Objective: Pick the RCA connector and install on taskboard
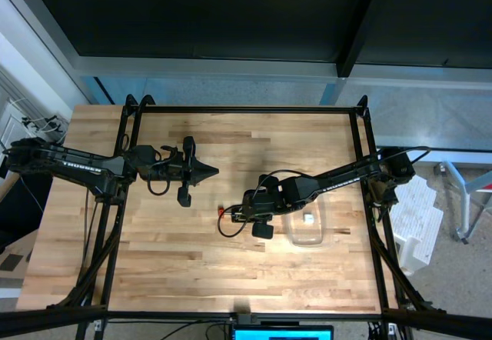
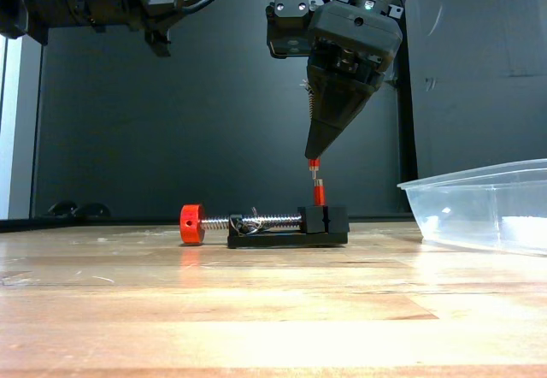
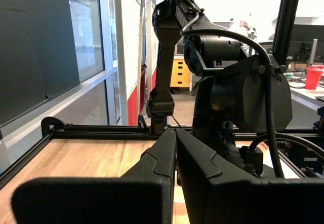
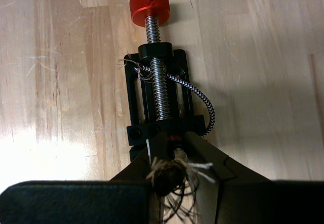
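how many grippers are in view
2: the left gripper, shut, hangs over the table left of centre; the right gripper, shut on the RCA connector, stands over the taskboard.

Light wood-plank bench [image 1: 192,271], shown from above & from tabletop level. Black metal frame [image 1: 246,110] runs along back edge & down both sides. Near centre, lying directly on the wood: small black taskboard [image 2: 286,228] w/ red knob [image 2: 192,223] at one end & silvery spring along top. Just right of it, not touching: clear plastic tray [image 1: 304,236]. Left pincer [image 1: 211,171] hovers over bench left of centre, fingers together. Right pincer [image 2: 313,151] hangs over taskboard, pinching red RCA connector [image 2: 317,186] upright at block's tray-side end
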You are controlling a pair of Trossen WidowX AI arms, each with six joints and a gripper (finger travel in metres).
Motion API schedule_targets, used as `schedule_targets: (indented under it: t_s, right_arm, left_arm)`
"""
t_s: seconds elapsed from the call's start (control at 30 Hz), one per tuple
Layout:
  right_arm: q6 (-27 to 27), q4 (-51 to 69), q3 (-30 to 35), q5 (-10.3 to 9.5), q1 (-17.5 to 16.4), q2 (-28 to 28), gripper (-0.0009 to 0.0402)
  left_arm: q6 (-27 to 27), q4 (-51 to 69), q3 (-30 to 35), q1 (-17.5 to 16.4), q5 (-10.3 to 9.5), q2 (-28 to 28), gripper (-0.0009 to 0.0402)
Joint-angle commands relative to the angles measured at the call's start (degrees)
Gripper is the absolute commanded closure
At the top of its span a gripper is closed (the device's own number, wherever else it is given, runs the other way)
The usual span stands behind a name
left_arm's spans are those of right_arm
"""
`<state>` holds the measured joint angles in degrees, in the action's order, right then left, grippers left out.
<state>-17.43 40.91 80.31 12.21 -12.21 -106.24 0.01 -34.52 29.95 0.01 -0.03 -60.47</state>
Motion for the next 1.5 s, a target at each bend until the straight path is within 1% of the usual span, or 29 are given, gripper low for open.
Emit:
schedule_targets:
  t_s: [0.03,0.93,1.5]
  right_arm:
    - [-0.07,0.55,-0.09,-0.24,-0.04,-0.04,0.0393]
    - [-0.11,0.35,-0.57,-0.22,0.0,-0.26,0.0393]
    - [-0.04,-3.23,-4.31,-0.28,0.72,-0.28,0.0393]
  left_arm:
    - [-0.02,-0.02,0.0,-0.02,0.0,0.0,0.0393]
    - [-0.02,-0.02,0.0,-0.02,0.0,0.0,0.0393]
    - [-0.02,-0.02,0.0,-0.02,0.0,0.0,0.0393]
